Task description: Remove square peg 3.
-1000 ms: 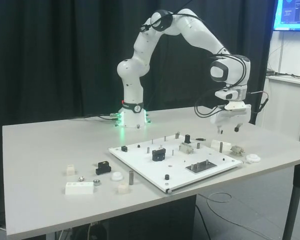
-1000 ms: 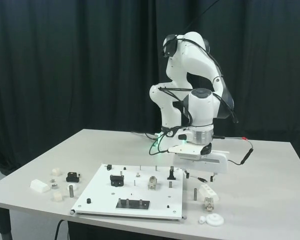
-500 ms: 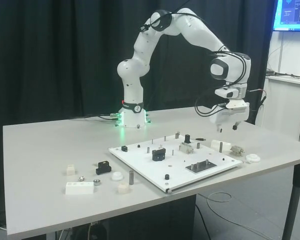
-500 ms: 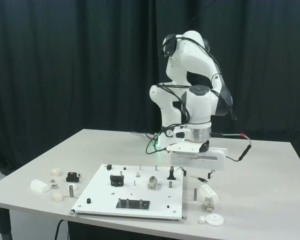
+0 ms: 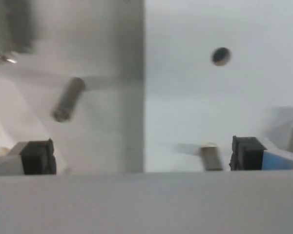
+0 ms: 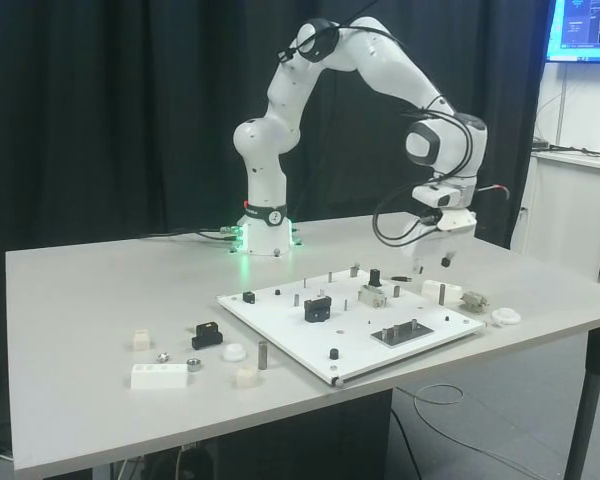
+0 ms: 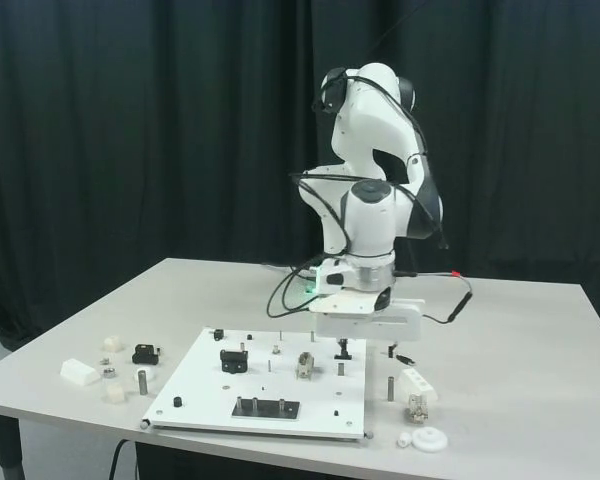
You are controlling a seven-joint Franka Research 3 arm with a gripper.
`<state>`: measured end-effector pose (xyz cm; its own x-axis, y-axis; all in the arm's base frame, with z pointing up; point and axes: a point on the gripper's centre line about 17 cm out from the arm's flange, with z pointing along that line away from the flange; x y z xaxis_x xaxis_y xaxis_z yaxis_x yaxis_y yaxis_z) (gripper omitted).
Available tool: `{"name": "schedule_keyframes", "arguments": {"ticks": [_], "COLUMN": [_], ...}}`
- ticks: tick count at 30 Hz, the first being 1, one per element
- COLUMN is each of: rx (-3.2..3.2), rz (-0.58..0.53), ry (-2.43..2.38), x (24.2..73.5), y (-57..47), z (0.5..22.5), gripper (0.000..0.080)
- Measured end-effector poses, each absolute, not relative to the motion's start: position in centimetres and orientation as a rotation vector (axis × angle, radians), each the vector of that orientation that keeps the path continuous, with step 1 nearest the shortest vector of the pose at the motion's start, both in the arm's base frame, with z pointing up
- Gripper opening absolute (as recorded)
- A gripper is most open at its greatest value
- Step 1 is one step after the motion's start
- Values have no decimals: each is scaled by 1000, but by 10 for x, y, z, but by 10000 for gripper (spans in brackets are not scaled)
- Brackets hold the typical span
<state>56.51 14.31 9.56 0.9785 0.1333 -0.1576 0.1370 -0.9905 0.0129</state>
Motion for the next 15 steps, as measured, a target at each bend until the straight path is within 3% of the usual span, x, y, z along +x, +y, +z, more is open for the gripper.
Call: {"name": "schedule_keyframes", "arguments": {"ticks": [15], "rx": [3107], "rz": [-236], "ry": [277], "x": [559], "y": [99], "z": [82], "gripper": [800]}}
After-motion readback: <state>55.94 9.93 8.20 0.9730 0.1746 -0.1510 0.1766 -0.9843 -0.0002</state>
